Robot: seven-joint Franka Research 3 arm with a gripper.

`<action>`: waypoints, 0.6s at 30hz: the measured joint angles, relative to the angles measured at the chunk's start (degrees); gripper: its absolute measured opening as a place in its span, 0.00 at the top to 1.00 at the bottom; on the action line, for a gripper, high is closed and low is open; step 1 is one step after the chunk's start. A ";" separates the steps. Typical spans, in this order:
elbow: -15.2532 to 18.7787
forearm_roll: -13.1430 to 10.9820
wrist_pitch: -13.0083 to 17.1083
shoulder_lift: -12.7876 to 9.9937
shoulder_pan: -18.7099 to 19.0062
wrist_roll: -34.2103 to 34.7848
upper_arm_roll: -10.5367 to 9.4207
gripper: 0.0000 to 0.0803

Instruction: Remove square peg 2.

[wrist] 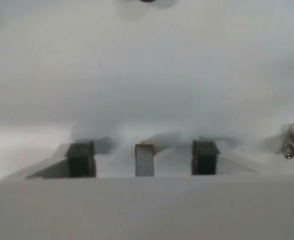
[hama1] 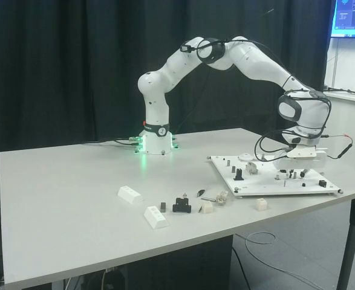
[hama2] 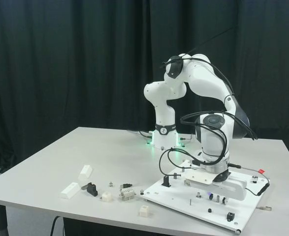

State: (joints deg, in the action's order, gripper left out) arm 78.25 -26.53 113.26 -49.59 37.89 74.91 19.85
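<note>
I see the grey table (hama1: 62,181) with the white arm (hama1: 250,60) reaching over the white board (hama1: 250,181), which lies near the table edge. The gripper (wrist: 143,162) hangs low over this board. In the wrist view its two black fingertips (wrist: 80,159) stand apart, one on each side of a small upright grey peg (wrist: 144,160), near it but not touching, so the tool is open and holds nothing. I take this for square peg 2, but I cannot read any number. Loose small parts, among them white blocks (hama1: 130,194), lie on the table well apart from the board.
</note>
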 joint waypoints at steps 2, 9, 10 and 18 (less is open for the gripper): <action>0.02 0.00 0.00 0.00 0.00 0.46 0.00 0.36; 0.05 0.09 0.00 0.00 0.01 0.88 0.00 0.56; 0.05 0.13 0.00 0.00 0.03 0.88 0.00 0.56; 0.05 0.68 0.20 0.02 0.24 0.75 0.00 0.90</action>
State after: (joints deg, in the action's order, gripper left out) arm 78.30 -25.85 113.46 -49.57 38.12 75.66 19.86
